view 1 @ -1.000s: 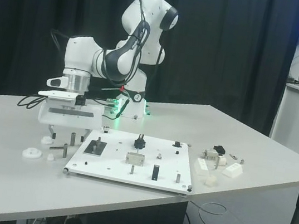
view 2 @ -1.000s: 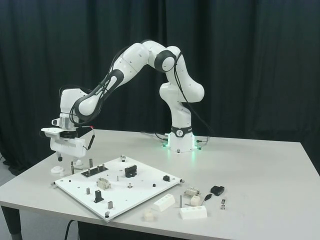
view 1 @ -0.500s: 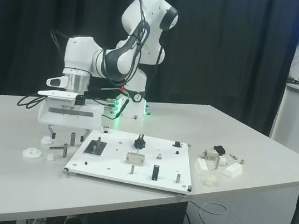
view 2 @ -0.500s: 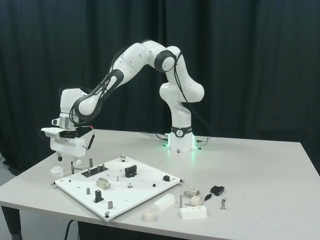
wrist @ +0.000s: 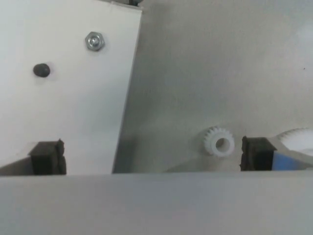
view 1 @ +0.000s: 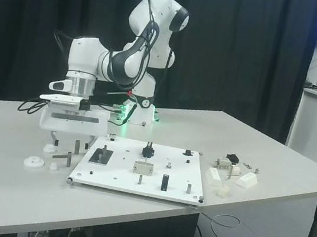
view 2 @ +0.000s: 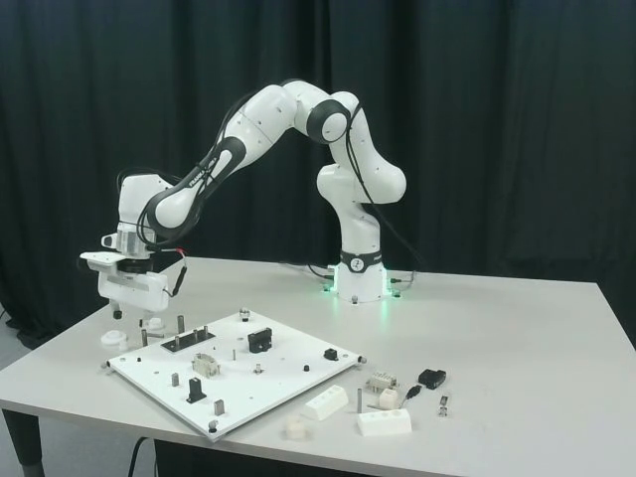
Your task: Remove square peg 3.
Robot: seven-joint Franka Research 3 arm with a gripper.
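hovering with fingers spread and empty, the tool (wrist: 151, 155) straddles the white board's (wrist: 73, 98) edge; descending risks crushing the small white gear (wrist: 218, 143), while which upright peg is peg 3 is unclear.

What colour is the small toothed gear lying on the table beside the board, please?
White; the small gear shows best in the wrist view.

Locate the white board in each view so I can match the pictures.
Wrist view: the white board lies beneath one fingertip and carries a hex nut.
First room view: white board, low centre.
Second room view: white board, lower left.
Shared landmark: the hand, open, straddling the board's edge.
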